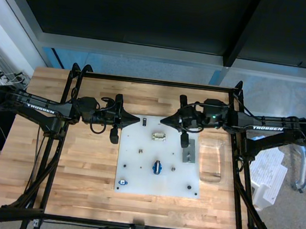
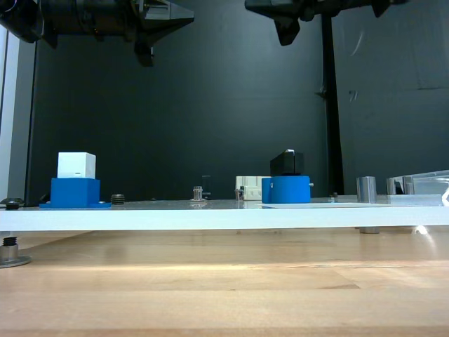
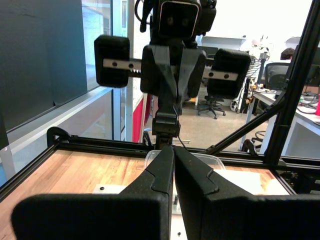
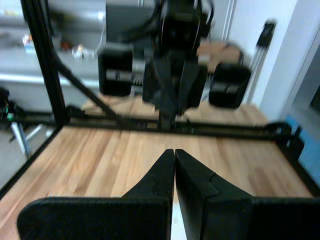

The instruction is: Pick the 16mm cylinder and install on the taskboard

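Pre-grasp; nothing picked yet

left gripper point(image 1: 135, 119) and right gripper point(image 1: 165, 121) both pinched together, high over the far edge of the white square taskboard point(image 1: 136, 173); small silver-grey metal cylinder point(image 1: 173, 168) stands upright on it, just beside the blue fitting point(image 1: 157, 167); risk: an off-centre pinch tips it or squirts it out

The taskboard point(image 1: 136, 173) lay centred on the counter point(image 1: 82, 162), a tray point(image 1: 212, 162) beside its right edge.
The left hand point(image 1: 137, 119) and right hand point(image 1: 162, 121) hung high over the taskboard's far edge, tips facing, slightly apart; a metal block point(image 1: 189, 151) sat on its right side.
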{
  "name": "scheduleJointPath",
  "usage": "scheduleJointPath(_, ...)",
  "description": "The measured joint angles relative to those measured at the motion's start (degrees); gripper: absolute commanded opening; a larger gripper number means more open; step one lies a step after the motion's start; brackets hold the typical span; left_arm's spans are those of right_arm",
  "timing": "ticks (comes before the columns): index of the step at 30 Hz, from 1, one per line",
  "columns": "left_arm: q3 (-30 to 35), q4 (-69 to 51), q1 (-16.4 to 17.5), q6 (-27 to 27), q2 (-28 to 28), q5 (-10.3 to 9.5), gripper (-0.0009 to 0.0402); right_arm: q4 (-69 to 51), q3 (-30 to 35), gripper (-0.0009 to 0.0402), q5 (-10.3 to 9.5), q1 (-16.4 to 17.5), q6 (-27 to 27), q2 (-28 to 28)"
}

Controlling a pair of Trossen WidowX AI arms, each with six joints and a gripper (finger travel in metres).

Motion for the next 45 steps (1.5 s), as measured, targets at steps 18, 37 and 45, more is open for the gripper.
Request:
scheduleJointPath(18,0.00,0.00,0.00,0.02,0.00,0.00,0.0000,17.16,-12.76,0.0000,1.22,-1.73,5.84,-4.70)
scheduleJointPath(37,0.00,-0.02,0.00,0.02,0.00,0.00,0.0000,20.31,-15.21,0.0000,1.01,-1.64,6.43,-4.66)
scheduleJointPath(45,0.02,0.00,0.00,0.02,0.00,-0.02,0.0000,20.50,-15.37,0.0000,1.03,-1.46,6.47,-4.52)
